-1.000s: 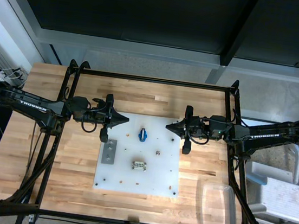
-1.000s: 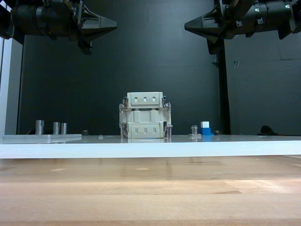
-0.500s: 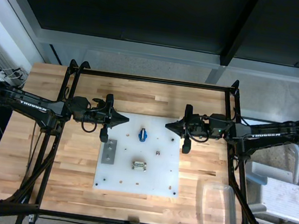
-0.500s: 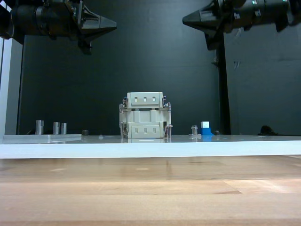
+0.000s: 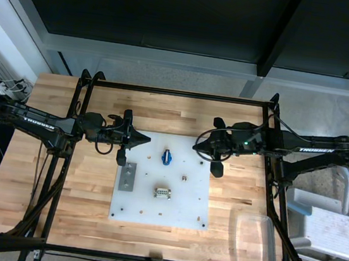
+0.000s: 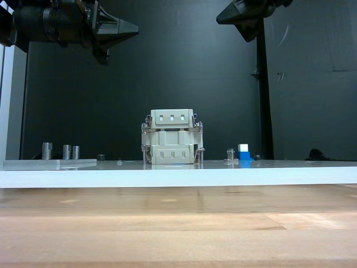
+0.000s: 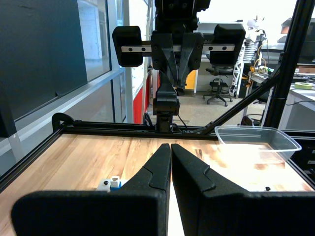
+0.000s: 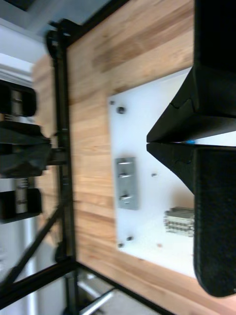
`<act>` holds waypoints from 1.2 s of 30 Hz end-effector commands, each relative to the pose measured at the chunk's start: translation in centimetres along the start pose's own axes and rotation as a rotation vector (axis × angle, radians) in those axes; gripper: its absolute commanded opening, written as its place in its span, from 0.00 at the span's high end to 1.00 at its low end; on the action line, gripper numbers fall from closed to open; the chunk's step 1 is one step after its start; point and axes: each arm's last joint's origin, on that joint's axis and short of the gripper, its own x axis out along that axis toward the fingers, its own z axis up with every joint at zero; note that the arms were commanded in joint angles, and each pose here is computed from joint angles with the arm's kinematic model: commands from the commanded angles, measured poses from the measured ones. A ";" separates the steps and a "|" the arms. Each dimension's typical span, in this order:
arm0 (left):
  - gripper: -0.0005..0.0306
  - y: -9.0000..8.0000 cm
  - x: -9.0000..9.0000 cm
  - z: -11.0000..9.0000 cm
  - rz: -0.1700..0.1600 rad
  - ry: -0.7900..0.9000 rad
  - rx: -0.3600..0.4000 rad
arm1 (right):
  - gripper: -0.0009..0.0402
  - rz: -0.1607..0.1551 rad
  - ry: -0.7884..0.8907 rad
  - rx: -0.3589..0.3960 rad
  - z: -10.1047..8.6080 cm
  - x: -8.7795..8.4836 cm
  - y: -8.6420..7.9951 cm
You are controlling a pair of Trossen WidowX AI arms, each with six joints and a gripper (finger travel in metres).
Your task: Remove the HAN10-E connector and place it in the container
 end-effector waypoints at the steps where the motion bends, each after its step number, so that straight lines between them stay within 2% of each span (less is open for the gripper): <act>1: 0.98 0.0 0.0 0.0 0.000 0.000 0.000 | 0.98 0.003 0.081 -0.003 1.0 0.5 0.3; 9: 0.98 0.0 0.0 0.0 0.000 0.000 0.000 | 0.98 0.007 0.306 -0.031 3.2 2.7 1.3; 17: 0.98 0.0 0.0 0.0 0.000 0.000 0.000 | 0.98 0.014 0.434 -0.049 5.0 4.7 2.3; 24: 0.98 0.0 0.0 0.0 0.000 0.000 0.000 | 0.98 0.014 0.534 -0.045 5.5 6.6 3.3; 36: 0.98 0.0 0.0 0.0 0.000 0.000 0.000 | 0.98 0.023 0.673 -0.035 6.0 10.1 6.3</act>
